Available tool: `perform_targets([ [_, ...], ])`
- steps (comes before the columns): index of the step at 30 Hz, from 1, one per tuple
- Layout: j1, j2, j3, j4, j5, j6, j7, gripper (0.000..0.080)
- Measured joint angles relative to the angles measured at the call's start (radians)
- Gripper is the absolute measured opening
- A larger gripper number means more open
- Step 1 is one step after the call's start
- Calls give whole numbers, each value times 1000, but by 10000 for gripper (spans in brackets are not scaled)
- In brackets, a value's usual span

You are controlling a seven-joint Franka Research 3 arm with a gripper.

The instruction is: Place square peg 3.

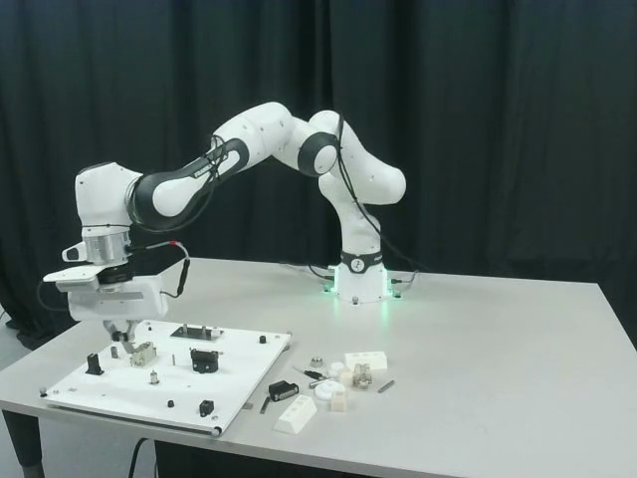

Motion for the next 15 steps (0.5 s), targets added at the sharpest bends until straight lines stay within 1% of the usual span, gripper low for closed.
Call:
perform_targets([
  [7,84,-29,-89,-56,1,-25,24,152],
  [15,157,-47,-171,-99,-2,-29,30,152],
])
